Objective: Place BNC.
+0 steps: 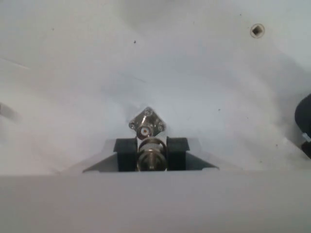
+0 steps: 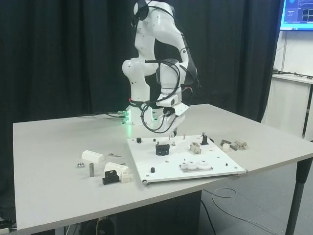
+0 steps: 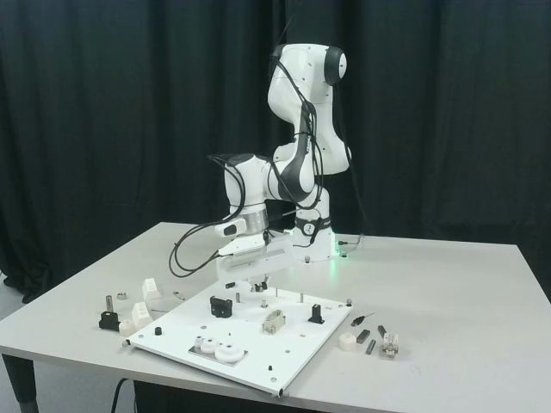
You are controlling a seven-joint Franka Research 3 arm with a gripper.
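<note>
At the centre of the wrist view, you had the metal cylindrical BNC plug [image 1: 151, 158] pinched between the two black fingers [image 1: 125, 154], which were closed narrowly on its knurled body. Directly beyond its tip stood the square-flanged metal BNC socket [image 1: 146, 124], screwed onto the white assembly board [image 1: 204, 73]. That was the relation your next move turned on: the plug's long axis ran out past the fingertips and pointed almost straight at the socket's round opening. The two looked very close, but from this view you could not tell whether they were touching.

In the first room view, the gripper [image 2: 171, 128] hung low over the far edge of the board, near the middle of the frame. In the second room view, the white Franka arm [image 3: 297, 129] was folded tightly, elbow high in the upper centre, the wrist bent down toward the left-centre of the frame above the board's rear edge on the grey desk [image 3: 456, 292].

By my judgement, you needed a straight advance along the plug's axis, holding it in line with the socket; a small sideways offset could jam the plug on the rim.
</note>
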